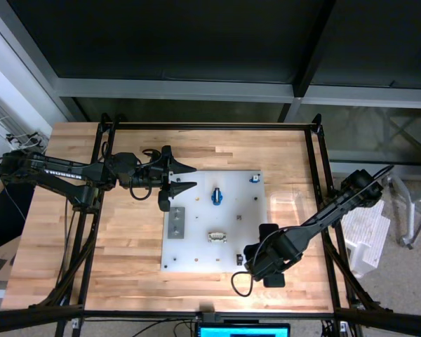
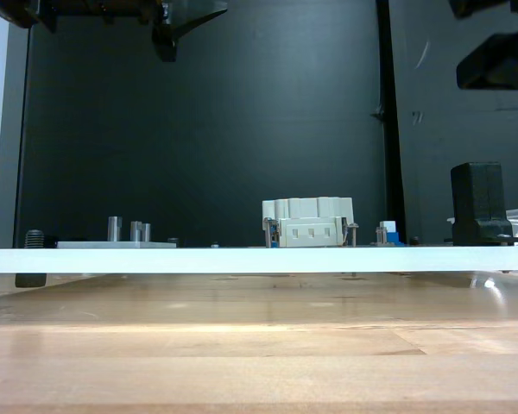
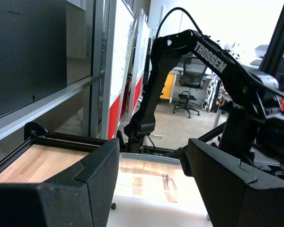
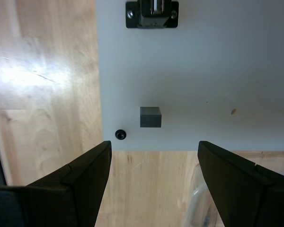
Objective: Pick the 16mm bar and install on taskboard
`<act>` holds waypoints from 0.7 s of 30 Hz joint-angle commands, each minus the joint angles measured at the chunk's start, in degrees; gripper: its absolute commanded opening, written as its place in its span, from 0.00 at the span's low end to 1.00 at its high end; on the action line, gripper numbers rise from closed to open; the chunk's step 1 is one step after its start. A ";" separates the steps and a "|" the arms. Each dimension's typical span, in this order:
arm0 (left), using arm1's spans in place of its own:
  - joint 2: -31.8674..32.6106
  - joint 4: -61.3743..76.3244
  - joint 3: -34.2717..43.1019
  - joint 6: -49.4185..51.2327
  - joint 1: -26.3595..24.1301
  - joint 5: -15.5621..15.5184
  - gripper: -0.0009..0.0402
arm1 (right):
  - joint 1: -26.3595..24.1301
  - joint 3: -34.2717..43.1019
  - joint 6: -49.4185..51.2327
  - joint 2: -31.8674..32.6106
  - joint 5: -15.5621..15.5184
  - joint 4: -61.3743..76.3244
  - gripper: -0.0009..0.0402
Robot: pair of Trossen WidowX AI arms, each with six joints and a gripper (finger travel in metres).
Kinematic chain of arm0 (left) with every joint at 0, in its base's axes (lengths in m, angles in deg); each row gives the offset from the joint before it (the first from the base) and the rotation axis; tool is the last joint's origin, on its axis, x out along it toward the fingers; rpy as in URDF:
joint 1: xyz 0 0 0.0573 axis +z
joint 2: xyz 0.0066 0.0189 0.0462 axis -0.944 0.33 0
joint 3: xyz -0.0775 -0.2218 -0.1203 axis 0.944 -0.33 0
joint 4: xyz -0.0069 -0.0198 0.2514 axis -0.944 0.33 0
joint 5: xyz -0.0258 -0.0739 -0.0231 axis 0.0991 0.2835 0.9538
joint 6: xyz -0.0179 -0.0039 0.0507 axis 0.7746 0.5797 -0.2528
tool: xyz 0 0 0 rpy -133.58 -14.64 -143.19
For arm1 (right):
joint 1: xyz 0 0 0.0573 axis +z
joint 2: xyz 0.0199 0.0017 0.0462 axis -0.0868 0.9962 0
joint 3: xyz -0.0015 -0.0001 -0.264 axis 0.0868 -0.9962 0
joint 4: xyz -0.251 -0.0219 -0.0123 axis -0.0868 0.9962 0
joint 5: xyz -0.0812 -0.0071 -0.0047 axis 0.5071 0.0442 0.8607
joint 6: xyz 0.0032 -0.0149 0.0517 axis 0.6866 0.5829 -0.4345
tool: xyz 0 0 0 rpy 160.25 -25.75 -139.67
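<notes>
step: pre-grasp search | left tool point(image 1: 189, 177) apart, empty, high above board point(image 1: 196, 210) edge | right tool point(image 4: 154, 170) apart, empty, board corner and grey block point(image 4: 150, 117) beneath | 16mm bar: in neither tool, location cannot tell | next: likely find bar, descend, clamp

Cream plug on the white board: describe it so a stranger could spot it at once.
On the wooden table lies a white board, with the open left claw over its far left corner and the open right claw over its near right one. The bar I cannot pick out; the cream plug sits mid-board, the only pale ribbed block.
</notes>
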 commanded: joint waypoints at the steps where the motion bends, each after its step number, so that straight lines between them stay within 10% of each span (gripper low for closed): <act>1: 0.00 -0.02 0.02 0.00 0.00 0.00 0.50 | 0.02 0.02 -0.07 -0.83 0.17 -0.04 0.62; 21: 0.00 0.00 0.02 0.00 -0.02 0.00 0.50 | -0.63 -3.85 2.05 -6.86 3.06 -4.44 0.48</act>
